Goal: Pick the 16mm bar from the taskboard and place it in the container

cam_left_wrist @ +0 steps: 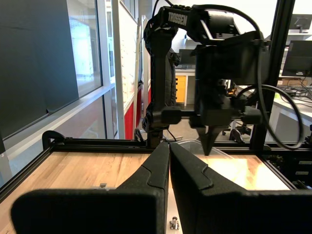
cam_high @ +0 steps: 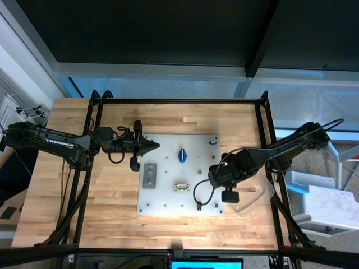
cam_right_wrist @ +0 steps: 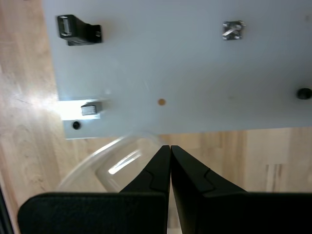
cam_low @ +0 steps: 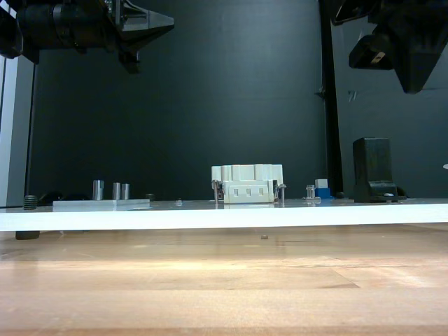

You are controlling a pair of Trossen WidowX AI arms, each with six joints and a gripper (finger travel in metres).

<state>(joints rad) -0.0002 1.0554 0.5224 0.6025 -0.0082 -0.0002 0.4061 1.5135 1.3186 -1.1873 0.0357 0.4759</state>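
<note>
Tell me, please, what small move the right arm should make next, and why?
Probably open the right gripper: it hangs shut, seemingly empty, over the taskboard edge beside the container. The left gripper, shut, is parked over the board's left edge.

Light wooden tabletop (cam_high: 112, 185), black metal frame (cam_high: 179, 101) around it, dark wall (cam_low: 231, 84) behind, tall windows (cam_left_wrist: 85, 48) alongside
</note>
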